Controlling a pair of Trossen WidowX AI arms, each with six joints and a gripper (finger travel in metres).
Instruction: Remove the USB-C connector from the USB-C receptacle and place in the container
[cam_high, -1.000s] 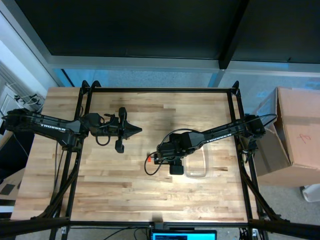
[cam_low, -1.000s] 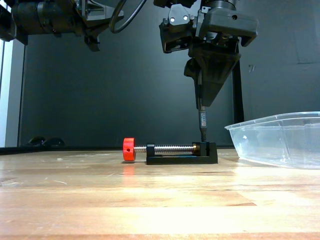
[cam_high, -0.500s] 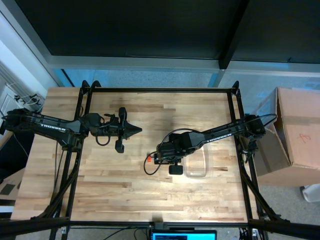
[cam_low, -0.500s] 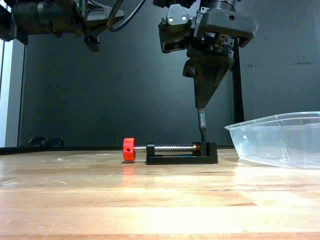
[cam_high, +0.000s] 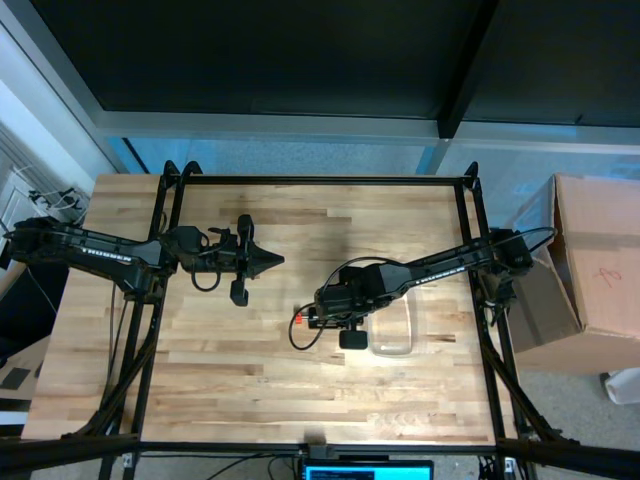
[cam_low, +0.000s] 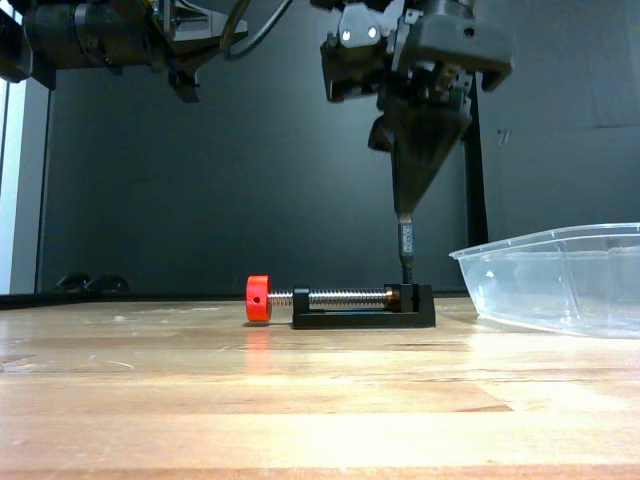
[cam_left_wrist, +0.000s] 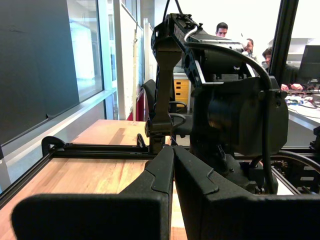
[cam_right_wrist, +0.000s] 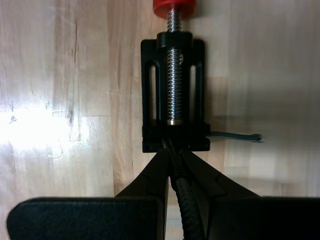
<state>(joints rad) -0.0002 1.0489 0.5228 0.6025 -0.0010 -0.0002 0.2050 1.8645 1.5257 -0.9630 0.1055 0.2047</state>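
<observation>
The USB-C connector stands upright, its lower end meeting the black clamp fixture that holds the receptacle; how deep the plug sits I cannot tell. My right gripper points straight down and is shut on the connector's top. In the right wrist view the right gripper pinches the black cable at the fixture's edge. The clear plastic container sits right of the fixture, also seen from above as the container. My left gripper hovers shut, high over the table to the back left.
A red knob on a threaded screw sticks out of the fixture's left side. The black frame rail runs round the table. A cardboard box stands beyond the right edge. A thin grey cable end lies beside the fixture.
The right gripper has shifted slightly above the fixture while staying shut on the connector. The connector stays upright at the fixture. The left arm has not moved.
</observation>
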